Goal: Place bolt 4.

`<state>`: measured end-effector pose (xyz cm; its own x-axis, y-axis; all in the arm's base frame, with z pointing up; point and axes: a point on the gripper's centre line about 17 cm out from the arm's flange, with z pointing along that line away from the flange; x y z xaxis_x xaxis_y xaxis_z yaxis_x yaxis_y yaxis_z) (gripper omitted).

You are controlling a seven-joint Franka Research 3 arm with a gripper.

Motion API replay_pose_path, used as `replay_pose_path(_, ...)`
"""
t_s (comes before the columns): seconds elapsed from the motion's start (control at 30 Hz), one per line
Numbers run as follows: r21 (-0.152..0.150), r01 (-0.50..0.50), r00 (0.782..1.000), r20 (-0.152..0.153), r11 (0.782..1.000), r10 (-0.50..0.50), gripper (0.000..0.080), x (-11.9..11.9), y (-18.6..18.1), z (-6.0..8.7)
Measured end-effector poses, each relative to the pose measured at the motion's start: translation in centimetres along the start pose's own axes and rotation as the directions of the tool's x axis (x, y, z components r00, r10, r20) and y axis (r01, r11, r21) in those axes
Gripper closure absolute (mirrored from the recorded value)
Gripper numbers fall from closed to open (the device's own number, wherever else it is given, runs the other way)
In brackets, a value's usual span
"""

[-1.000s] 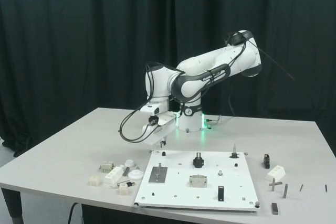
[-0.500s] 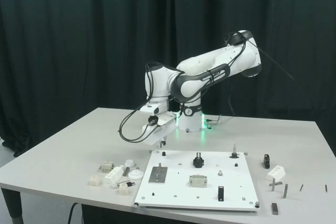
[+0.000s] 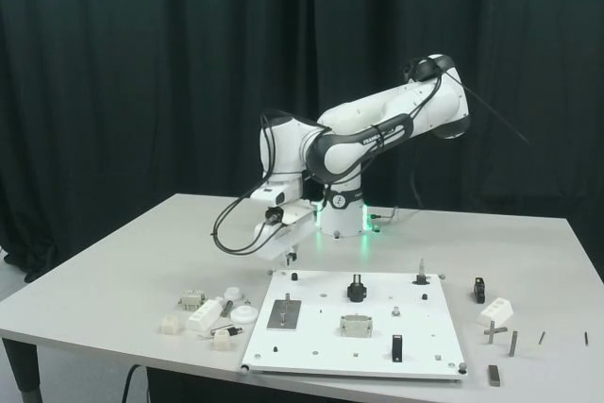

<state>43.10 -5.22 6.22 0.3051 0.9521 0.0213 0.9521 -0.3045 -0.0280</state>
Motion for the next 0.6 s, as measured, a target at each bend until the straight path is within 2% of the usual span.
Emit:
replay_pose_path(0.2, -0.024, -0.018, 1.000, 0.023, 1.000, 0.019, 0.0573, -1.5, 0.9, -0.5)
replay_pose_path(0.43, -0.059, -0.053, 0.997, 0.053, 0.997, 0.056, 0.0573, -4.1, 2.4, -1.0)
replay_pose_path(0.6, -0.074, -0.083, 0.994, 0.067, 0.994, 0.088, 0.0573, -6.0, 3.3, -1.1)
